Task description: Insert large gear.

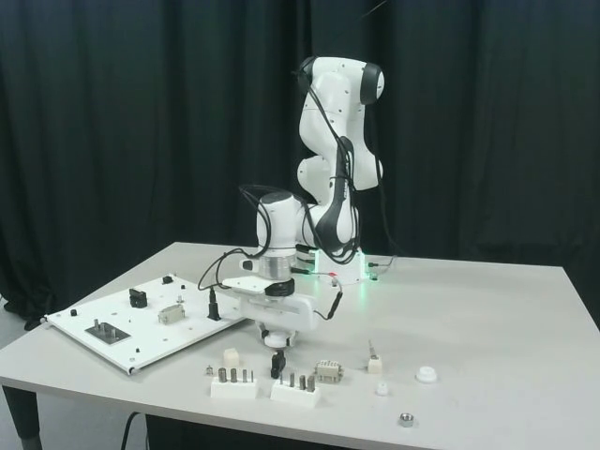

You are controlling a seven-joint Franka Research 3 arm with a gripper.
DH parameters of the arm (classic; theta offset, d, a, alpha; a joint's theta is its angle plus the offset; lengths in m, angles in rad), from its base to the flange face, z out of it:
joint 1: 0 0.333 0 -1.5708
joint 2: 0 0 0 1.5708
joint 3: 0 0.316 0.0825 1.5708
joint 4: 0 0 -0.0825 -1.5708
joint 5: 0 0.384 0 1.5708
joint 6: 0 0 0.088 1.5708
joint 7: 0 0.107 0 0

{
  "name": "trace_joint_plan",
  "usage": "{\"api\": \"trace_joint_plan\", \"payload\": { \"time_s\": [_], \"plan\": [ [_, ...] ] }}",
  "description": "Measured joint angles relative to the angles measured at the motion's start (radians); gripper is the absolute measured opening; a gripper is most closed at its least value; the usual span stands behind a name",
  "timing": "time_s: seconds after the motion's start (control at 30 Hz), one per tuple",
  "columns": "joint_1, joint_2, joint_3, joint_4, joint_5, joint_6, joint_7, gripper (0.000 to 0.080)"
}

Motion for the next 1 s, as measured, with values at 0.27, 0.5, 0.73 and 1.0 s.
{"api": "trace_joint_plan", "payload": {
  "time_s": [0.27, 0.5, 0.73, 1.0],
  "plan": [
    [0.000, 0.000, -0.005, 0.002, -0.001, 0.001, -0.004, 0.0596],
    [0.000, 0.000, -0.020, 0.020, -0.002, 0.018, -0.045, 0.0596],
    [0.000, 0.000, -0.047, 0.048, -0.002, 0.053, -0.083, 0.0596],
    [-0.003, 0.002, -0.108, 0.096, -0.004, 0.069, -0.180, 0.0596]
  ]
}}
